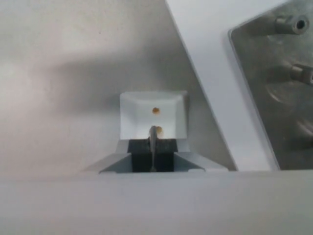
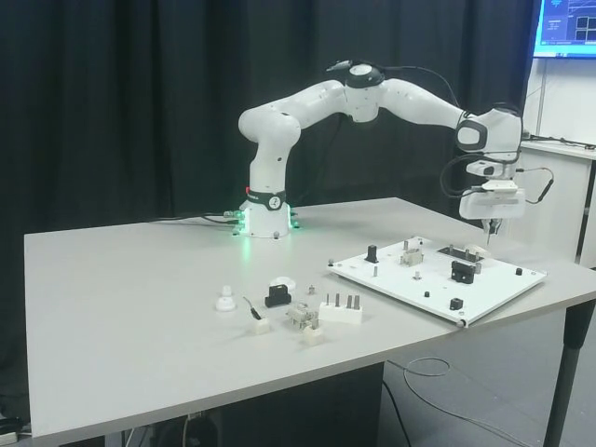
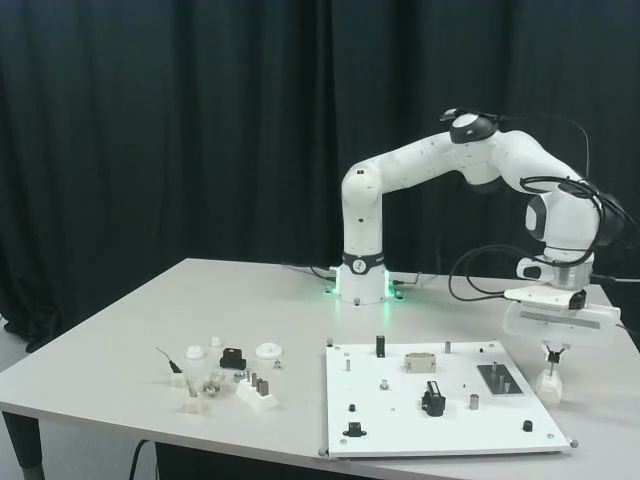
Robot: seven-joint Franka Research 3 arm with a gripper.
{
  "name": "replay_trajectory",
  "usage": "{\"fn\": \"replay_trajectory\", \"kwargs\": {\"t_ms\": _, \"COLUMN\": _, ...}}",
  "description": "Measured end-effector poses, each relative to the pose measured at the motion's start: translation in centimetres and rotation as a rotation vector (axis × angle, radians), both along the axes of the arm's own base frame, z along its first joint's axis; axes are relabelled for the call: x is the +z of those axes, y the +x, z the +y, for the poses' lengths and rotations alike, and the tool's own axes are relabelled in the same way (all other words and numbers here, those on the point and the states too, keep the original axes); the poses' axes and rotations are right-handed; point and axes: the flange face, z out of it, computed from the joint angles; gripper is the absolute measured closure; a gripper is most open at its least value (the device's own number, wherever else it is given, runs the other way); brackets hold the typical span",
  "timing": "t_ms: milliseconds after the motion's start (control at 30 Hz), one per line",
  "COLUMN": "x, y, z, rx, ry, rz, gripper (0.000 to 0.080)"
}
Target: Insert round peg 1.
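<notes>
My gripper (image 1: 153, 157) is shut on a thin grey round peg (image 1: 153, 142), which stands upright between the black finger pads (image 1: 139, 154). Directly under it sits a small white holder block (image 1: 153, 113) with two small holes, and the peg's tip is beside one of them. In the second room view the gripper (image 3: 549, 354) hangs just above that white block (image 3: 549, 386), off the right edge of the white assembly board (image 3: 400, 425). The first room view shows the gripper (image 2: 490, 229) at the table's far right, beyond the board (image 2: 391, 279).
A grey metal plate with studs (image 1: 279, 93) lies on the board near the holder. Black and grey fixtures (image 3: 432, 398) stand on the board. Loose white gears, a black part and a white rack of pegs (image 3: 255, 390) lie on the table's left. The table edge (image 3: 600, 420) is close.
</notes>
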Motion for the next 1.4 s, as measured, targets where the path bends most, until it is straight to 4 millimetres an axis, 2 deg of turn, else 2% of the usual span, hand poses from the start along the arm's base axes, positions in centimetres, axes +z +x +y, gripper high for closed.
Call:
{"fn": "replay_trajectory", "kwargs": {"t_ms": 833, "x": 0.6, "y": -0.3, "z": 0.7, "rx": 0.008, "ry": 0.005, "rz": 0.013, "gripper": 0.0786}}
{"fn": "replay_trajectory", "kwargs": {"t_ms": 1400, "x": 1.2, "y": 0.1, "z": 0.0, "rx": 0.029, "ry": -0.043, "rz": -0.006, "gripper": 0.0786}}
